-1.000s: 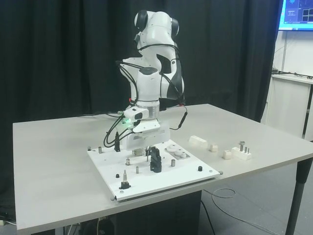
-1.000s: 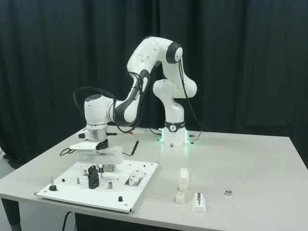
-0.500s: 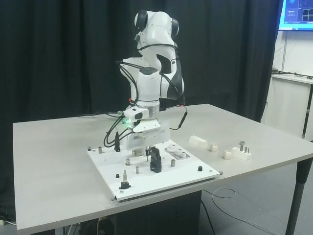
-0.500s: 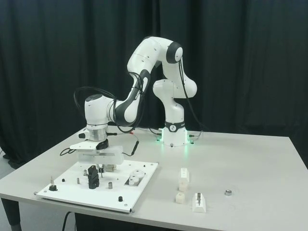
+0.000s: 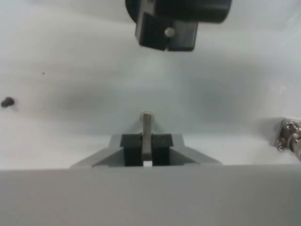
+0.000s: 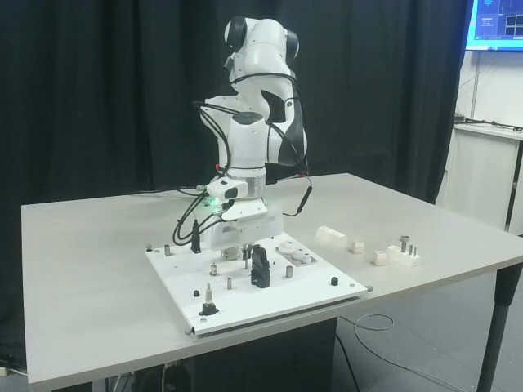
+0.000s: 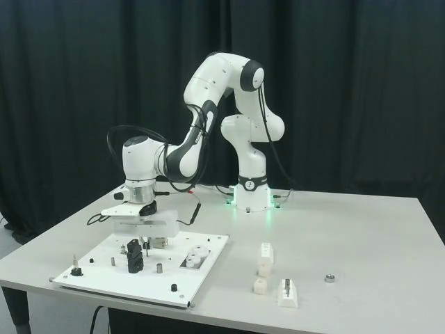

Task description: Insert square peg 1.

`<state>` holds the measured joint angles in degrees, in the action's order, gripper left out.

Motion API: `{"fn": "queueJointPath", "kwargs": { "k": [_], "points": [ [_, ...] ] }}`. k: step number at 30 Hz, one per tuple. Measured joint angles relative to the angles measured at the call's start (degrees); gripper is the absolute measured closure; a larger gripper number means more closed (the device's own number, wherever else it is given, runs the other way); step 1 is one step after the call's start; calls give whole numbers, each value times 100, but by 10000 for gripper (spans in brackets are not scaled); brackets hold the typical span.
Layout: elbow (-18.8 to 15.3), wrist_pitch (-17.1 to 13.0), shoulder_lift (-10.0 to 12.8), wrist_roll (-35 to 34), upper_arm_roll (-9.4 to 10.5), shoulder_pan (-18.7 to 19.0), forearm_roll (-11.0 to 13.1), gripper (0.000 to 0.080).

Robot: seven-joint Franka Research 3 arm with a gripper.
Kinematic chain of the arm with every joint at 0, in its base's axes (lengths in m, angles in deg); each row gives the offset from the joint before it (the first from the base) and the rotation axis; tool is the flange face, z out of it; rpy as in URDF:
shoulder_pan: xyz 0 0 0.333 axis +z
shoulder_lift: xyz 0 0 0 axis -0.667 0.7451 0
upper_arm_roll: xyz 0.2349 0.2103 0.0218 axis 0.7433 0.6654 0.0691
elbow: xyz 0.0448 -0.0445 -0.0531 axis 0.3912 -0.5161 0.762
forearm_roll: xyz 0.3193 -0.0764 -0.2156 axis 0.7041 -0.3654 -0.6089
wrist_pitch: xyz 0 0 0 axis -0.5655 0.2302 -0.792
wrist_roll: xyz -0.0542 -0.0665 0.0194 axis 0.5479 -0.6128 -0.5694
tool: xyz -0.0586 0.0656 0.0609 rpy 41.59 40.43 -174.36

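The peg [image 5: 147, 136] stands upright, pinched between the closed tool [image 5: 147, 149] pads just above the white board [image 6: 270, 286] — nothing has shifted over the last second, so the arm looks paused, aligning before the push — desk [image 6: 98, 261] quiet

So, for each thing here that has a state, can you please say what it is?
pincer: shut on the peg, low over the board.
square peg: held upright between the black pads.
white board: flat on the grey table.
black fixture: standing on the board.
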<state>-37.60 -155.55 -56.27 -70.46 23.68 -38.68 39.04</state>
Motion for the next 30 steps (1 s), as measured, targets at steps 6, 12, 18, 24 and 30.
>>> {"fn": "queueJointPath", "kwargs": {
  "k": [6, 12, 18, 24, 30],
  "points": [
    [-1, 0, 0, 29, -1, 0, 0, 768],
    [-1, -2, 0, 74, -1, 0, 0, 768],
    [-2, -8, 1, 87, 0, 0, 0, 768],
    [-4, -16, 1, 90, 0, 0, 0, 768],
    [-22, -43, 11, 148, 4, 1, 0, 658]
  ]
}}
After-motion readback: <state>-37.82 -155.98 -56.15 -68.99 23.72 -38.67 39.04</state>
